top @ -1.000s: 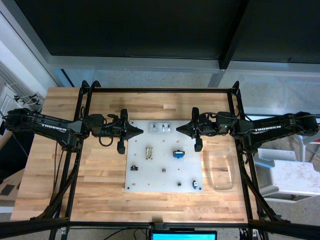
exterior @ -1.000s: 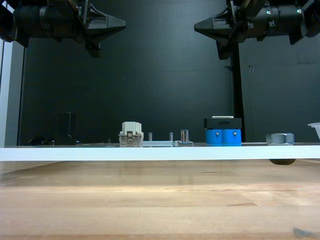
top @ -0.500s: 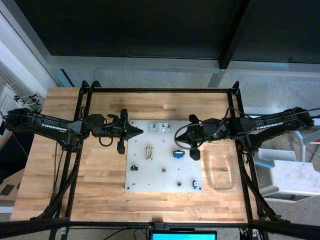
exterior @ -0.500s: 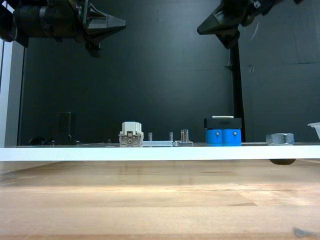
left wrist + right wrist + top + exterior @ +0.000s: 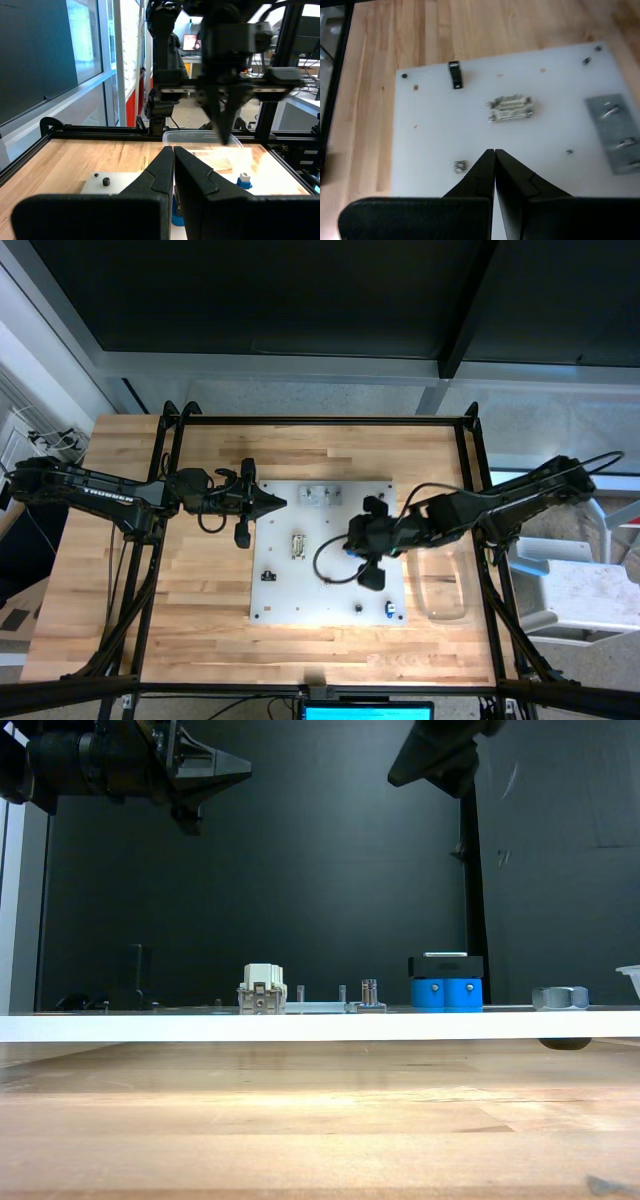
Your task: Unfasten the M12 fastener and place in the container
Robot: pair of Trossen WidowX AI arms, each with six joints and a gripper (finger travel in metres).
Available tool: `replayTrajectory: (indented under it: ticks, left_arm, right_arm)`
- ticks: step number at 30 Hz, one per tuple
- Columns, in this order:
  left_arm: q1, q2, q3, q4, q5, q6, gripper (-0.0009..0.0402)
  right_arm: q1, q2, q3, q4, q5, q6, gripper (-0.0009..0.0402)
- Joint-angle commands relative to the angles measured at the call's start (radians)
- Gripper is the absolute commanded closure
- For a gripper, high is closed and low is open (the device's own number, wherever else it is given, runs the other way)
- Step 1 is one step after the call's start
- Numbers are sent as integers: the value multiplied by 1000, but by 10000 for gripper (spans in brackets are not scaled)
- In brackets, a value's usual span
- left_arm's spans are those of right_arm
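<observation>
Overhead, two arms reach in over one white board [image 5: 300,585] on the table [image 5: 200,640]. The left gripper [image 5: 281,503] hangs above the board's far left corner. The right gripper [image 5: 350,539] is over the board's middle, toward its right edge. One small nut [image 5: 360,609] sits on its stud near the board's near right edge, beside one blue plug [image 5: 390,611]. One clear tub [image 5: 441,618] lies on the table just off the board's right edge, and the nut is outside it.

From table height, both grippers hang high above the board. One cream connector [image 5: 261,990], one blue block [image 5: 446,992] and the single silver nut stand along it.

The left wrist camera shows its two fingers [image 5: 157,172] pressed together.

The right wrist camera shows its two fingers [image 5: 477,177] pressed together above one black clip [image 5: 454,74] and one silver post [image 5: 460,166].
</observation>
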Motion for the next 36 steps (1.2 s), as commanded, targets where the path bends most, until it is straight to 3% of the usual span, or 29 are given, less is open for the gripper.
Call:
replayTrajectory:
  ticks: [1, 7, 14, 21, 36]
  left_arm:
    - [0, 0, 0, 0, 0, 0, 393]
    - [0, 0, 0, 0, 0, 0, 393]
    - [0, 0, 0, 0, 0, 0, 393]
    - [0, 0, 0, 0, 0, 0, 393]
    - [0, 0, 0, 0, 0, 0, 393]
  right_arm:
    - [20, 72, 94, -101, 0, 66, 393]
    - [58, 198, 272, -274, -8, 151, 394]
    - [89, 284, 391, -392, -23, 261, 394]
    - [113, 357, 460, -524, -103, 365, 394]
    - [150, 482, 523, -670, -194, 552, 393]
